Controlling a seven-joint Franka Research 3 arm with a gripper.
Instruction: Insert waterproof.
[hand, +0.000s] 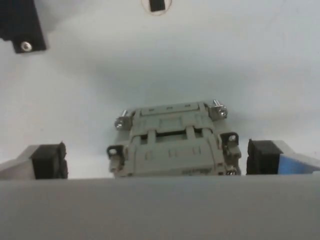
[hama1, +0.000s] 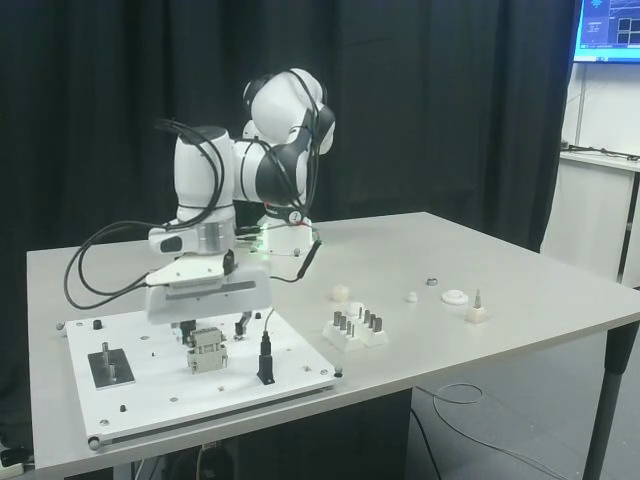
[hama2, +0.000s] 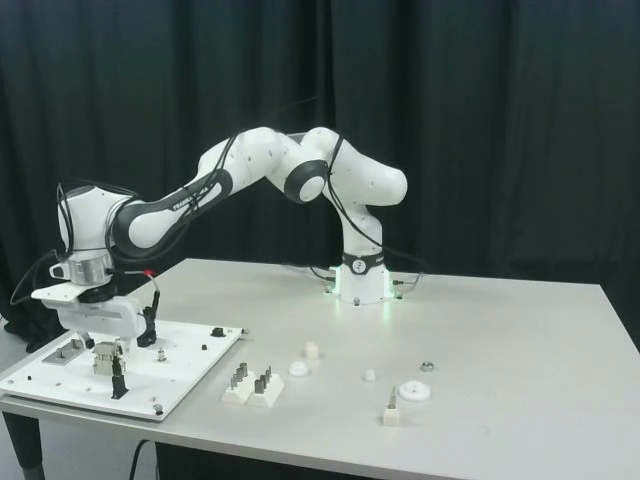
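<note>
Nearest the wrist camera ran a grey band of the hand's own housing, and past it the gripper (hand: 157, 160) stood open, one black finger (hand: 48, 161) on each side of the connector (hand: 172, 145) and neither one touching it. That connector, a grey waterproof housing with screws at its corners, sat upright on the white board (hand: 200, 60) directly under the hand.

From the first room view the gripper (hama1: 213, 322) hung just above the connector (hama1: 206, 351), which stood near the middle of the board (hama1: 300, 375). Close beside it on the board rose a black upright part (hama1: 266, 360) with a cable, and towards the board's far end lay a grey plate with a peg (hama1: 109, 366).

From the second room view the arm (hama2: 250, 165) reached from its base (hama2: 362, 285), well apart from the board, out over the table (hama2: 500, 340) and down to the connector (hama2: 104, 356). Off the board, near its edge, were two white blocks holding grey pins (hama2: 252, 386). Further along the table lay small white pieces (hama2: 311, 350), a white disc (hama2: 414, 392), a small ring (hama2: 426, 366) and a white block with one pin (hama2: 393, 411).
</note>
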